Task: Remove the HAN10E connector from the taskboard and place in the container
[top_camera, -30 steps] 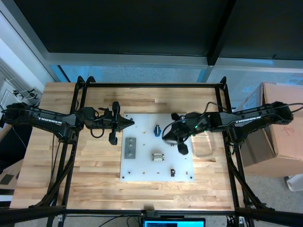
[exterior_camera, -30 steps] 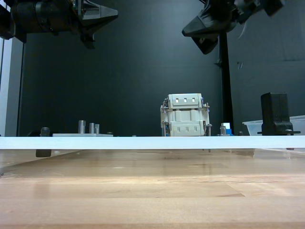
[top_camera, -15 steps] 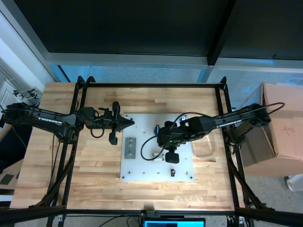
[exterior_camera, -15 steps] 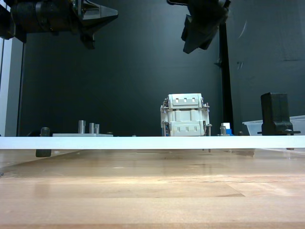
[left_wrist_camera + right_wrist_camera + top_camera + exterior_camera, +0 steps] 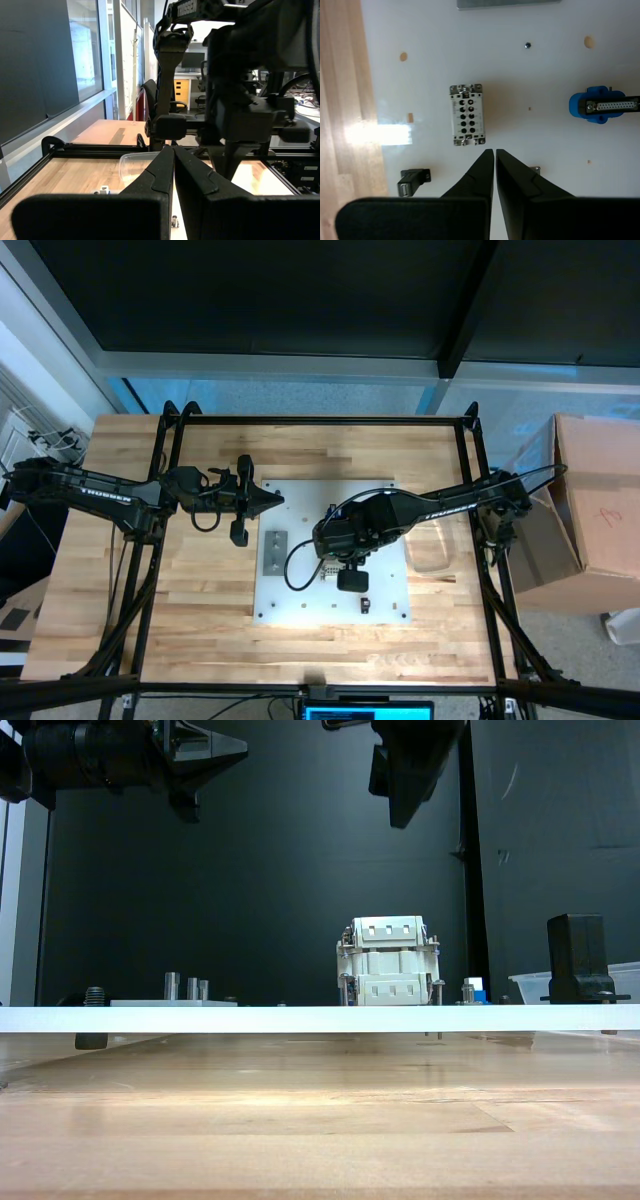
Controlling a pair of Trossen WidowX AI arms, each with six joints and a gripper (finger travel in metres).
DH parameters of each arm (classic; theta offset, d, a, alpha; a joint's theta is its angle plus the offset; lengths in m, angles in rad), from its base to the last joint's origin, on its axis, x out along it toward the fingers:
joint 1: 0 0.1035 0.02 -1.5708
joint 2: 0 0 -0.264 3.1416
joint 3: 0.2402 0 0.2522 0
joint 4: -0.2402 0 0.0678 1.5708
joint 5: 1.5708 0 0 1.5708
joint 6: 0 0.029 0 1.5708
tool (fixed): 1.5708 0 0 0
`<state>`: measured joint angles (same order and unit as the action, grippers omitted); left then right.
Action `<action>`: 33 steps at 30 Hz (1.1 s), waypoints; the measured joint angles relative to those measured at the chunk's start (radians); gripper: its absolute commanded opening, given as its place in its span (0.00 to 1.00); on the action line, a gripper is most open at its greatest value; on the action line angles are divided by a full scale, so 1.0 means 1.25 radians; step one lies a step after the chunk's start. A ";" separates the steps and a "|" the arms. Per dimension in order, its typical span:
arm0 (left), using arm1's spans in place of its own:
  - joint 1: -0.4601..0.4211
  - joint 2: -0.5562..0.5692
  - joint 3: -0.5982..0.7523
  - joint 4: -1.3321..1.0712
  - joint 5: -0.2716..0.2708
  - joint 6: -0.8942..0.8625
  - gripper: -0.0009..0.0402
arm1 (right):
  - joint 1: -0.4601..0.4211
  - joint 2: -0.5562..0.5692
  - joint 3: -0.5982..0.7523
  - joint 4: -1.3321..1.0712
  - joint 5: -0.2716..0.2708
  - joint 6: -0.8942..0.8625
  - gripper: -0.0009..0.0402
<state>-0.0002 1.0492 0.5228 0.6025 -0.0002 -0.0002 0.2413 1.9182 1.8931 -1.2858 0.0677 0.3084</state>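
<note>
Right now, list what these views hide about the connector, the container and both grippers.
HAN10E connector, in its seat: high view, mostly covered by the right gripper, shut above it.
Container: low view, behind a black block, cut by the edge.
Left gripper, shut over the taskboard's left edge: low view, cropped by the top edge.
</note>
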 measured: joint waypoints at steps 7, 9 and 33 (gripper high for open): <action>0.000 0.000 0.000 0.000 0.000 0.000 0.02 | 0.007 0.031 0.068 -0.028 -0.005 0.002 0.35; 0.000 0.000 0.000 0.000 0.000 0.000 0.02 | 0.008 0.031 0.069 -0.031 -0.006 0.004 0.44; 0.000 0.000 0.000 0.000 0.000 0.000 0.02 | 0.023 0.082 0.074 -0.023 0.030 -0.001 0.78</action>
<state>-0.0002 1.0492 0.5224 0.6022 -0.0006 0.0002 0.2707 2.0205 1.9862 -1.3151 0.1047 0.3073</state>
